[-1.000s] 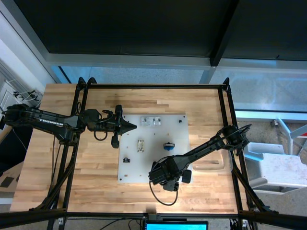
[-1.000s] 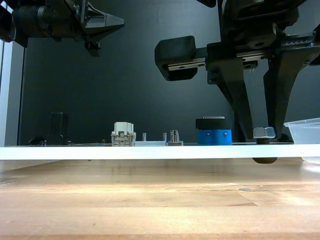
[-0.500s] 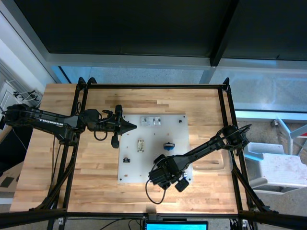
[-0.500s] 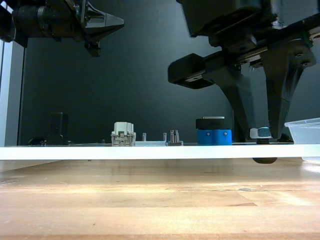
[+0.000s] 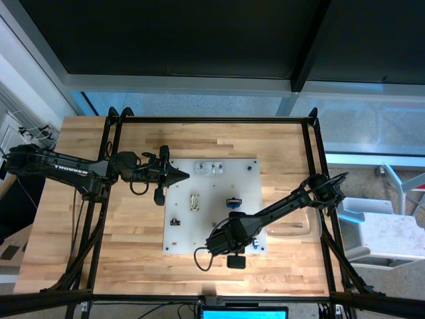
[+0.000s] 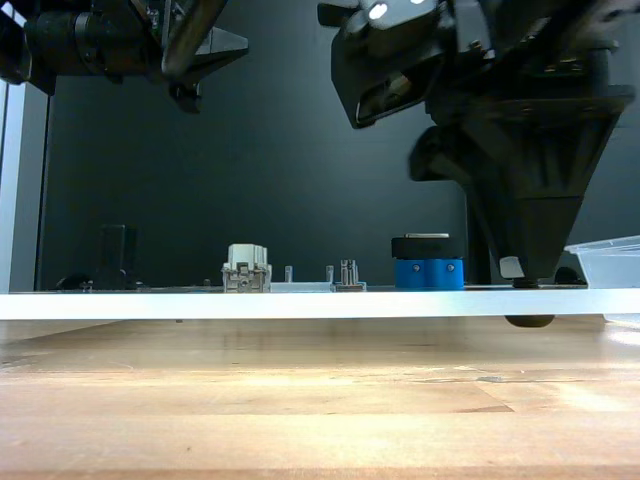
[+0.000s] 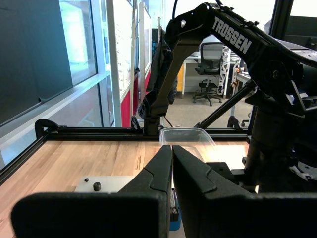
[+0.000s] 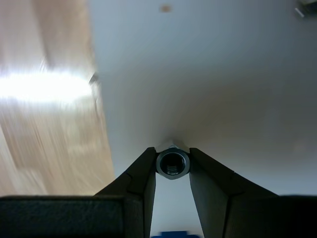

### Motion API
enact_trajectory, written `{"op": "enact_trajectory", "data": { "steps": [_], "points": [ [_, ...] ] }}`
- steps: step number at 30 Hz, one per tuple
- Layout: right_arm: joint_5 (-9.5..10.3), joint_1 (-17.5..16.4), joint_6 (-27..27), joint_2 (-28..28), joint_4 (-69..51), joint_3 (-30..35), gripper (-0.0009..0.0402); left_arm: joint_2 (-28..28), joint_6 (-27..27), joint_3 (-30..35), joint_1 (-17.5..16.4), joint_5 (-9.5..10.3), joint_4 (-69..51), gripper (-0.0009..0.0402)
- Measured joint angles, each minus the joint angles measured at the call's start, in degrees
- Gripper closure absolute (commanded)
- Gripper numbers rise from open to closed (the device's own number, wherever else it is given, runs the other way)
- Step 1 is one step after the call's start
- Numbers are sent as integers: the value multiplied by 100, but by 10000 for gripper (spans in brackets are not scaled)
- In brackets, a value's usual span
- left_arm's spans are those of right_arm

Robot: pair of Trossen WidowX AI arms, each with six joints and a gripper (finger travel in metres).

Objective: Pick the M12 fastener and fasten on the M12 threads

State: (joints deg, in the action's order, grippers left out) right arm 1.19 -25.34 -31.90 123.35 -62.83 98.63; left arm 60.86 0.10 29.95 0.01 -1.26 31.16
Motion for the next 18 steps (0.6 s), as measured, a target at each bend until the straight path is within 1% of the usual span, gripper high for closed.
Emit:
{"op": "enact_trajectory", "data": {
  "steps": [4, 9, 12, 14, 18],
  "points": [
    [2, 0, -1434, 0, 0, 0, 364, -2, 2, 0, 0, 2, 0, 393],
    [4, 2, -3499, 2, 0, 0, 364, -2, 0, 0, 0, 2, 0, 393],
    [4, 2, -4559, 2, 0, 0, 364, 0, 0, 0, 0, 0, 0, 393],
    [2, 2, -5130, 2, 0, 0, 364, 0, 0, -2, 0, 2, 0, 393],
    [2, 2, -5866, 2, 7, 0, 364, -2, 2, 0, 0, 0, 0, 393]
  ]
}}
